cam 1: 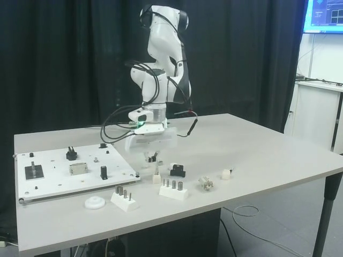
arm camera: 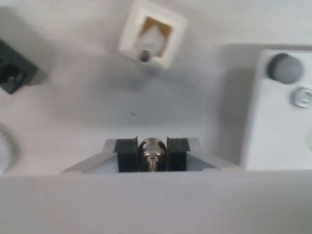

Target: Insert BNC.

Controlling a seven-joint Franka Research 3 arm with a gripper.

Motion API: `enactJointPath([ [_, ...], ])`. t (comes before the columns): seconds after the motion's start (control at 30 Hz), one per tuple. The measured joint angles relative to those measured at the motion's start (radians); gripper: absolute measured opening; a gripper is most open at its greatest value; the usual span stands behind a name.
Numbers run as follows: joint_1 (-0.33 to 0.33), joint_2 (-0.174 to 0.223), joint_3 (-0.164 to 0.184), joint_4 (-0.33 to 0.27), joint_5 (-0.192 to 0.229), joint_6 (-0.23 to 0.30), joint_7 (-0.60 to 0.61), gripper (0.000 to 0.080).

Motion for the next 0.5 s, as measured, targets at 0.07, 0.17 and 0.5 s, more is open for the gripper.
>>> enactJointPath([
  [0.07, 0.0, -0.005, -0.011, 0.004, -0.004, -0.003, 0.0, 0.0121],
  [0.17, 0.0, -0.009, -0.03, 0.012, -0.012, -0.007, 0.0, 0.0121],
  [0.5, 0.0, -0.016, -0.112, 0.054, -0.029, -0.046, -0.043, 0.0121],
])
